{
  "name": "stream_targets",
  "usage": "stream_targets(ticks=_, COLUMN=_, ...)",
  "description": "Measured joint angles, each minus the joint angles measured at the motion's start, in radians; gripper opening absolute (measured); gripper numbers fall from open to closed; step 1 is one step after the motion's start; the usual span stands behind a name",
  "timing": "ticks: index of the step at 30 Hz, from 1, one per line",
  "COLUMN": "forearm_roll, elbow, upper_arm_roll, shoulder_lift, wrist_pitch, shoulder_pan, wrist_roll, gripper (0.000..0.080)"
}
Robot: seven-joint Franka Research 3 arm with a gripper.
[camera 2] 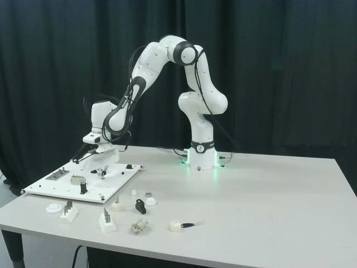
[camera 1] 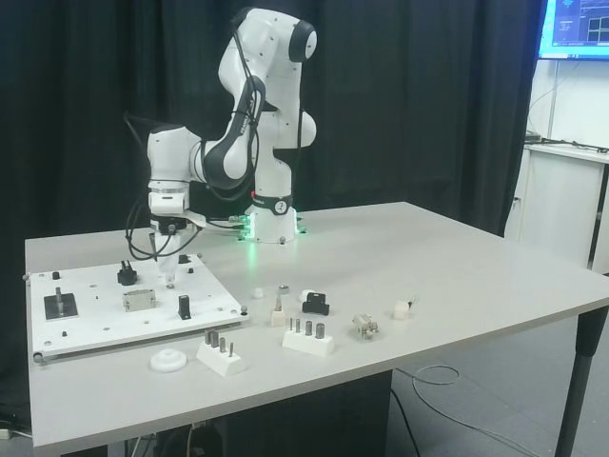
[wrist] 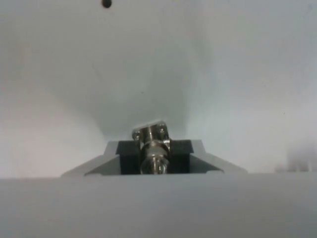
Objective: Insert BNC.
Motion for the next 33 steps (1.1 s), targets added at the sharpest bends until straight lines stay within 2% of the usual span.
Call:
stream_targets(ticks=21, forearm_roll=-0.007, elbow=0.001, upper_arm_roll=0.001, shoulder_lift=0.002, wrist_pitch=0.002, shoulder_pan=0.002, wrist_roll=-0.145, gripper=0.0120)
stream_targets(ticks=33, forearm_roll=-0.031, elbow=0.001, upper_arm_roll=0.000, shoulder_lift=0.000, wrist_pitch=0.002, shoulder_pan=0.003, wrist_roll=-0.225, gripper=0.0120)
